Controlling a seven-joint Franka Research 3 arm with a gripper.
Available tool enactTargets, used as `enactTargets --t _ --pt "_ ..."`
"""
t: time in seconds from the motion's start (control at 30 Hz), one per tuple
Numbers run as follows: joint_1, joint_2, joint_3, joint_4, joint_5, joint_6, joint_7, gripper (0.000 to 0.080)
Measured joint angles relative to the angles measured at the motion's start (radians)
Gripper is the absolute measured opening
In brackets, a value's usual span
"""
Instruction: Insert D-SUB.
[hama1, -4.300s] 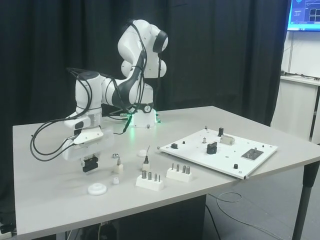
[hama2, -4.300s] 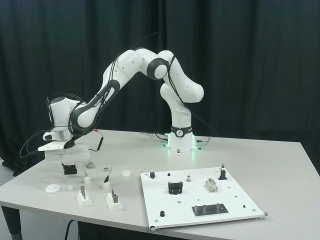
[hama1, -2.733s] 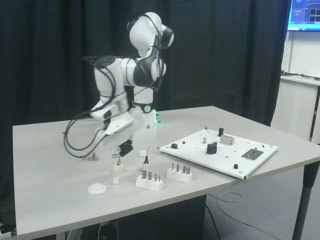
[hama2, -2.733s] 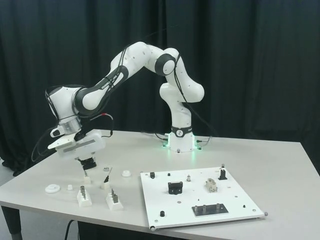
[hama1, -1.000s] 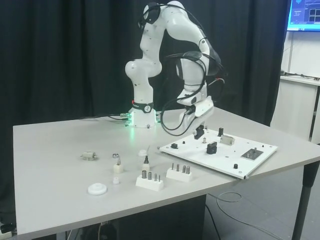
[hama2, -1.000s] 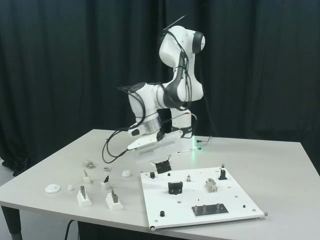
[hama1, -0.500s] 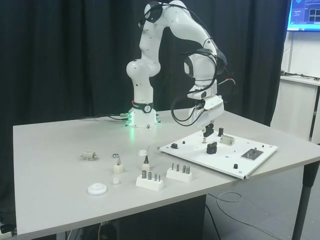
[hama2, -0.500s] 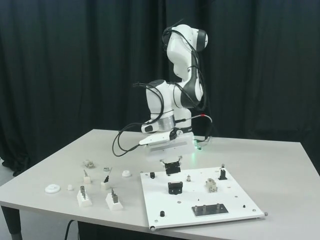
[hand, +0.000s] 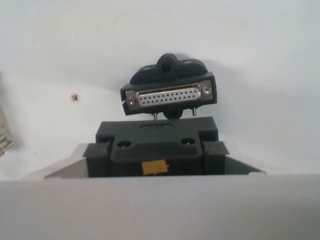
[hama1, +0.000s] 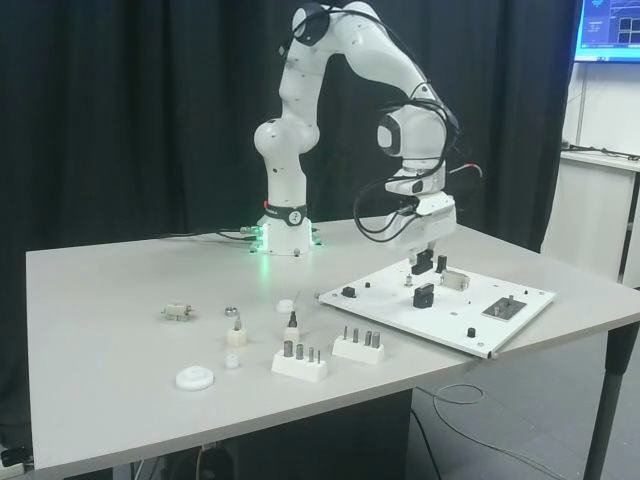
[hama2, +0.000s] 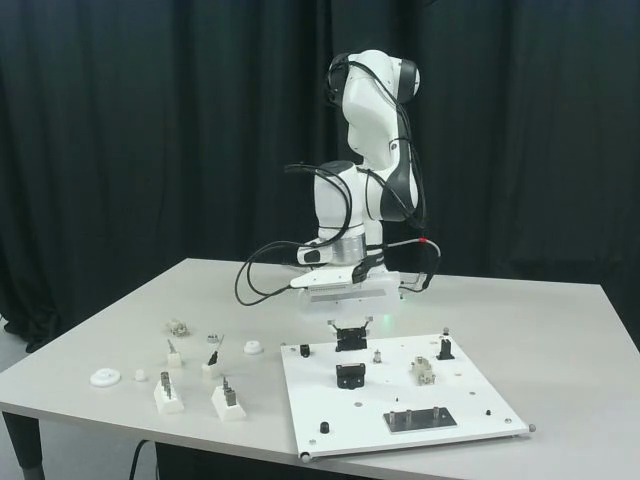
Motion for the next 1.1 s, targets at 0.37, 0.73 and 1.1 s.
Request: enactTargets --t 0.37,0.73,1.1 --pt "0.017 0.019 0.001 0.0 -0.024 0.02 0.056 0.0384" --pt "0.022 0.031 0.001 0.0 -0.026 0.024 0.077 0.0384" --pt "0.022 0.041 0.002 0.004 -0.029 0.032 0.077 0.0384"
